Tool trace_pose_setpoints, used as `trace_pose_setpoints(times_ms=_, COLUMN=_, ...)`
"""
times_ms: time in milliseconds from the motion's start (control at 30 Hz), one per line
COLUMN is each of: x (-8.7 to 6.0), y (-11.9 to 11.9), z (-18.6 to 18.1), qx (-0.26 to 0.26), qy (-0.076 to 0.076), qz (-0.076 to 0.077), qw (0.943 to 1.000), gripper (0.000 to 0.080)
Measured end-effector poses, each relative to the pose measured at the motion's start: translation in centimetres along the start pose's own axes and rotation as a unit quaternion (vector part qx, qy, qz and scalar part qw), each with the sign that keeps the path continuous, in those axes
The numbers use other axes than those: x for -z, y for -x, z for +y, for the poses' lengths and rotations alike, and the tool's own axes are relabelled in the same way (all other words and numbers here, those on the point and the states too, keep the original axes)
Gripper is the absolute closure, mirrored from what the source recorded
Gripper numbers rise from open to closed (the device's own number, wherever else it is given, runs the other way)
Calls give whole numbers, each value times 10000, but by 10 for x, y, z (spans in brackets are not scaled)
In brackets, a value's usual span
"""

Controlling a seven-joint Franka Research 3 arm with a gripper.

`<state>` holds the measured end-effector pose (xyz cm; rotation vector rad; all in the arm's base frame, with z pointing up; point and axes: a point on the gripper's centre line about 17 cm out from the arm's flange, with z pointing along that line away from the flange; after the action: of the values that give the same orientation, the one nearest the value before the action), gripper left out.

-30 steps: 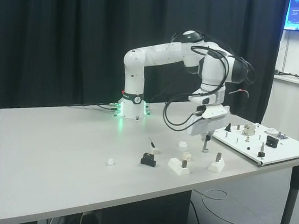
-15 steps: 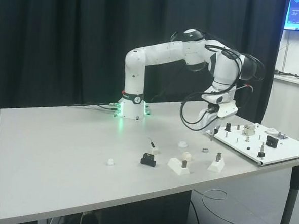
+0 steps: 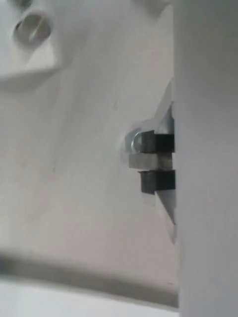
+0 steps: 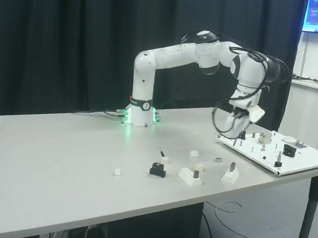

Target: Insert square peg 2.

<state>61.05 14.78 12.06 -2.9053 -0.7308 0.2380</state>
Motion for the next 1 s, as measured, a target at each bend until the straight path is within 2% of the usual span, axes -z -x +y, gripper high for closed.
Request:
trace_pose_setpoints(times_ms=233, x=-3, y=-17, z=-29, qx=747, qy=7, qz=128, qw=9971, gripper=733)
trace_pose_setpoints(times_ms=400, x=-8, y=-30, z=-53, qx=1333, qy=-10, qz=242, qw=9908, gripper=733)
trace_pose_setpoints(times_ms=633, x=-17, y=-47, z=-89, qx=1774, qy=18, qz=352, qw=9835, gripper=733)
trace_pose_setpoints(times_ms=900, x=-25, y=-76, z=-125, qx=2111, qy=206, qz=646, qw=9751, gripper=733)
trace_pose_setpoints(times_ms=1000, x=-25, y=-86, z=-138, qx=2319, qy=295, qz=732, qw=9695, gripper=733)
